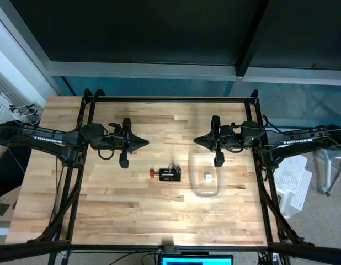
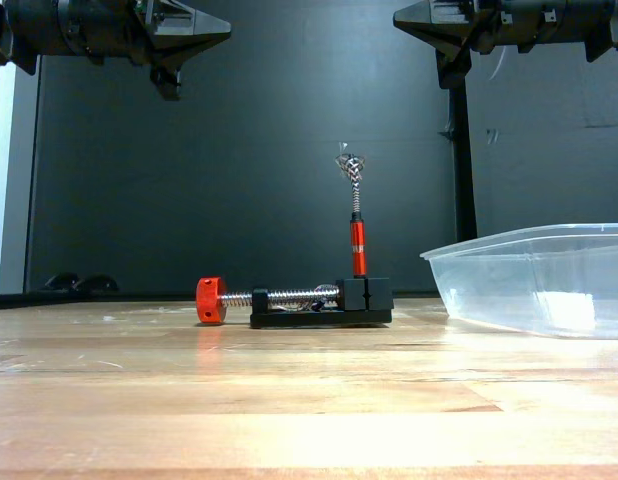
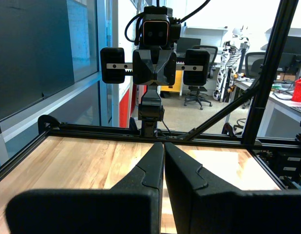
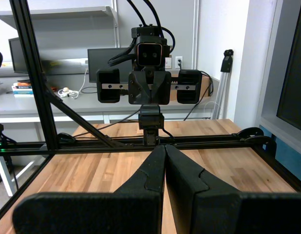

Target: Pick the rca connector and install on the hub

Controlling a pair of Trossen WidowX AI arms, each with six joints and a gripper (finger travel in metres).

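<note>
On the desk (image 1: 132, 215), a pale top of jointed wood strips, the hub (image 1: 170, 175) lies near the middle with its red stub (image 1: 152, 173) pointing left. In the low view a thin red post (image 2: 358, 245) stands upright on the hub, topped by twisted silvery wire (image 2: 355, 175). I cannot tell where the connector is. Just right of the hub, apart from it, sits a clear tray (image 1: 206, 194) holding a small white piece (image 1: 207, 176). Behind the hub the room shows a dark panel wall above a band of blue glass. The wrist views look across to an office with chairs and a monitor. A black frame (image 1: 170, 99) runs along the far edge beyond the hub, and its rails slant down both sides of the desk. The left gripper (image 1: 146, 142) hangs beyond and left of the hub, high above the wood, its fingers (image 3: 153, 163) pressed together. The right gripper (image 1: 195, 139) hangs beyond and right of the hub, over the tray's far end, its fingers (image 4: 155, 165) likewise together. Their tips point at each other, well apart, across a gap above the hub's far side. Left of the hub and on its near side the boards run open out to the rails and the near edge.
</note>
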